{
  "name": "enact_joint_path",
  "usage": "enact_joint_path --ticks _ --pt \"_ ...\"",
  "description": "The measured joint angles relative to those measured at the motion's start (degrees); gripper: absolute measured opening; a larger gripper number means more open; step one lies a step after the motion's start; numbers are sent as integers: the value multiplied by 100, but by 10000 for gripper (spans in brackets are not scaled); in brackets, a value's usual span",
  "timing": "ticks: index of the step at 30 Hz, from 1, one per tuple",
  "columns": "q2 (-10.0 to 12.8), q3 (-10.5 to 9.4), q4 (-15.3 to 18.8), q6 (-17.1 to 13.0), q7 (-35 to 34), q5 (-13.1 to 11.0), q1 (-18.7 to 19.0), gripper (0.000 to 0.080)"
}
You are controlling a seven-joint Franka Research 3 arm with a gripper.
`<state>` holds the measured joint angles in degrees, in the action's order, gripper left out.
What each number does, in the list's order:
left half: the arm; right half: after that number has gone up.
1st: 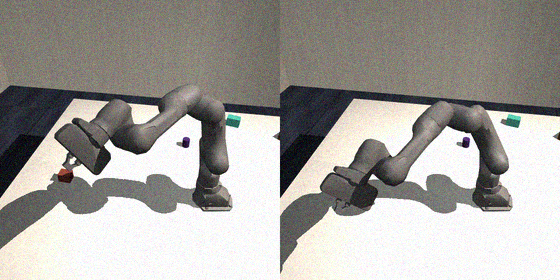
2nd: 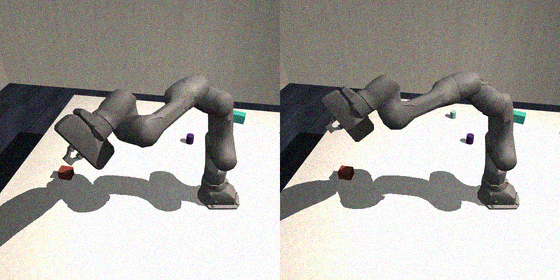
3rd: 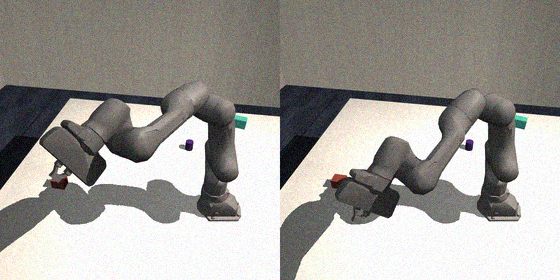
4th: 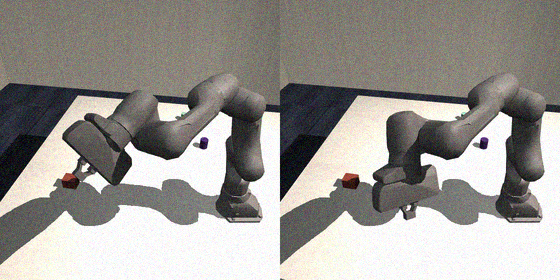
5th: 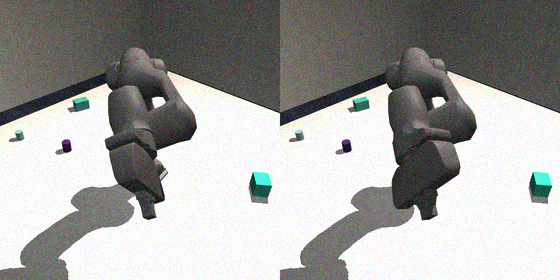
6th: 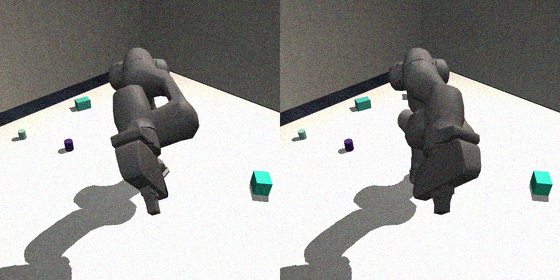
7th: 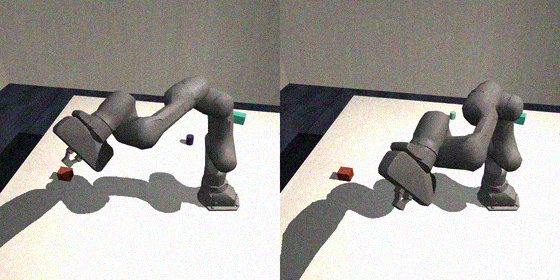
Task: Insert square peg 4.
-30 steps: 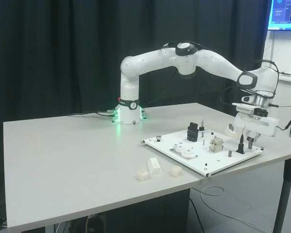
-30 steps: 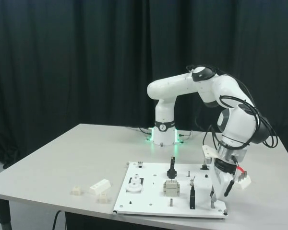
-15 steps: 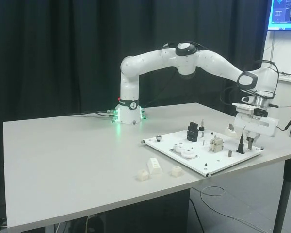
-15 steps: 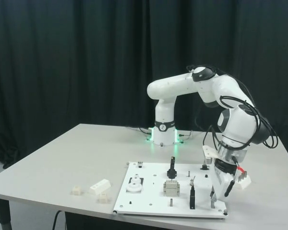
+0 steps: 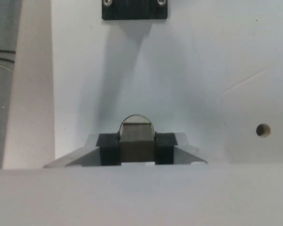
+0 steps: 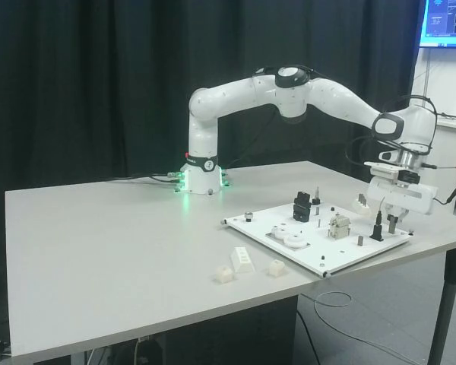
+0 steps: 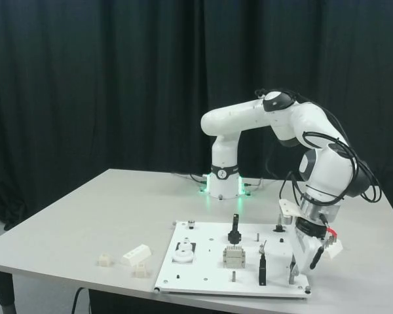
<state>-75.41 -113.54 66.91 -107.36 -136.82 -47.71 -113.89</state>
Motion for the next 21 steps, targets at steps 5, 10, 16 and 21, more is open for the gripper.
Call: enact_joint_path --ticks 5,10,16,21 --pt "-30 -6 1 -31 -36 0 0 152" --pt "-44 -28 28 -82 -69 0 1 152" --pt "-44 -58 61 -134 -65 7 1 152" --pt "-50 -74 68 -165 -59 110 1 152"
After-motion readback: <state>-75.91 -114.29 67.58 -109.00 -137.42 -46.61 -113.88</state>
